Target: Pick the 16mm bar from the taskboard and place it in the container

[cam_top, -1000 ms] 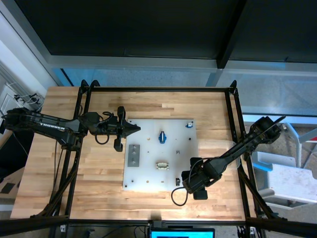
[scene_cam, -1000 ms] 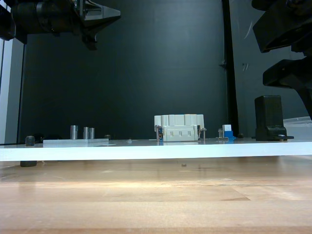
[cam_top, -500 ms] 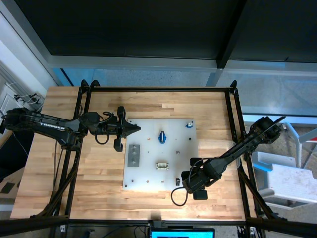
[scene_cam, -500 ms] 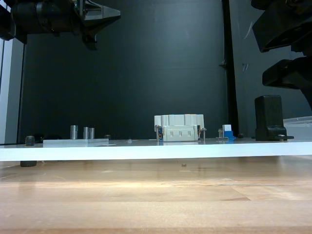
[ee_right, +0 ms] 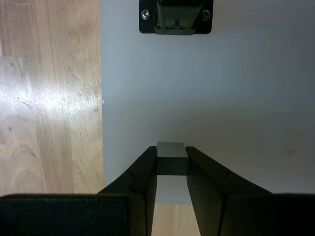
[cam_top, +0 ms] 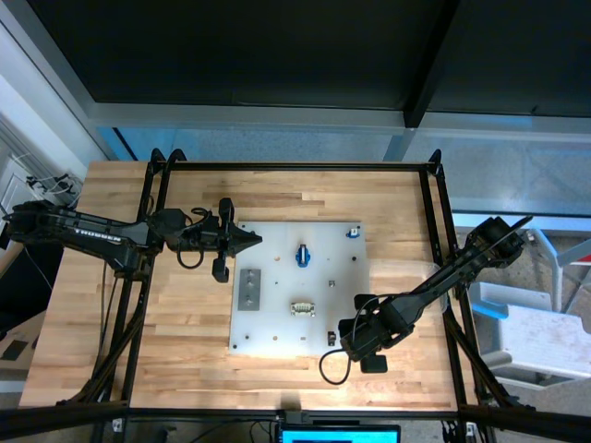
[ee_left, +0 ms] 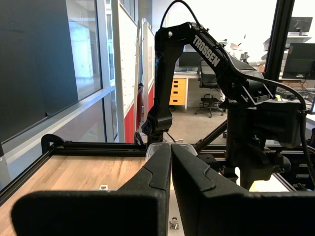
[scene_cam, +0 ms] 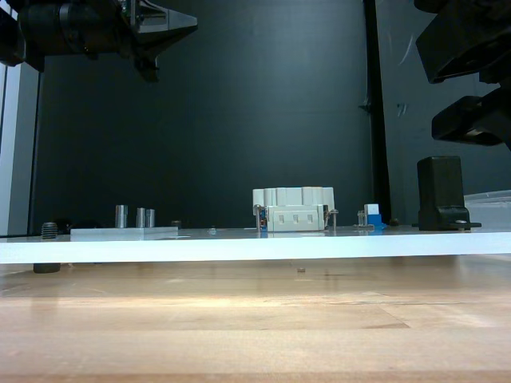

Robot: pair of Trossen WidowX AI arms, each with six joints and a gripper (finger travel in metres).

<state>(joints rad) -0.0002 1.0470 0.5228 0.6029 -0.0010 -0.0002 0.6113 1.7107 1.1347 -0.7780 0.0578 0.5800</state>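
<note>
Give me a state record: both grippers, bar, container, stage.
left gripper: parked above the board's far-left corner, jaws shut, empty
right gripper: raised over the board's near-right corner, jaws shut on bar
bar: grey, held between the right jaws, off the board
container: clear tray right of the board, partly hidden by the right arm
stage: bar picked, not yet in the container

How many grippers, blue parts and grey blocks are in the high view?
Grippers: 2 (left gripper shut, above the board at its far-left corner; right gripper holding the bar over the near-right corner)
Blue parts: 2
Grey blocks: 1
Total: 5
</note>
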